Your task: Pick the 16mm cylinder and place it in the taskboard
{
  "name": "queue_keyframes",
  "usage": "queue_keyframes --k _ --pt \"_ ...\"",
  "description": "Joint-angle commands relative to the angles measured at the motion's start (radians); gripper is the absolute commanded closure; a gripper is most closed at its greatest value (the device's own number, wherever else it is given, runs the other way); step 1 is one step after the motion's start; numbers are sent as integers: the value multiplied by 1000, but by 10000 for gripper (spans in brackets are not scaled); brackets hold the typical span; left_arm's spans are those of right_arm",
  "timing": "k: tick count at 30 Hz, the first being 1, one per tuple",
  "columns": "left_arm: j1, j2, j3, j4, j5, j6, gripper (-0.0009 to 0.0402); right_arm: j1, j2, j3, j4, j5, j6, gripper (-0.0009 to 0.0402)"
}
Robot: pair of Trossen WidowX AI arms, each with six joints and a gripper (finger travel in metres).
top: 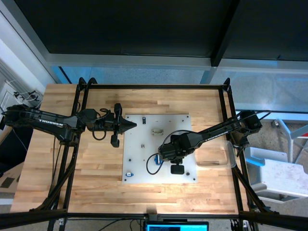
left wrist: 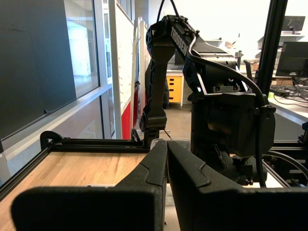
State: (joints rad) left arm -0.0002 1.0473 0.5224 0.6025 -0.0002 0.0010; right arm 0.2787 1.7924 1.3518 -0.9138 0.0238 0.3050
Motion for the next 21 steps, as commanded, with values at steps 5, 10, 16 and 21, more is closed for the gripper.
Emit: queue_keyframes --k 5,10,16,21 --pt "0 0 0 0 0 0 393 0 0 -1 5 2 1 381" --pt "0 0 0 0 0 0 393 0 0 -1 5 3 2 381" --pt "0 0 0 0 0 0 393 1 30 -1 9 2 0 381" --pt "0 0 0 1 0 0 393 1 32 -1 3 2 1 381"
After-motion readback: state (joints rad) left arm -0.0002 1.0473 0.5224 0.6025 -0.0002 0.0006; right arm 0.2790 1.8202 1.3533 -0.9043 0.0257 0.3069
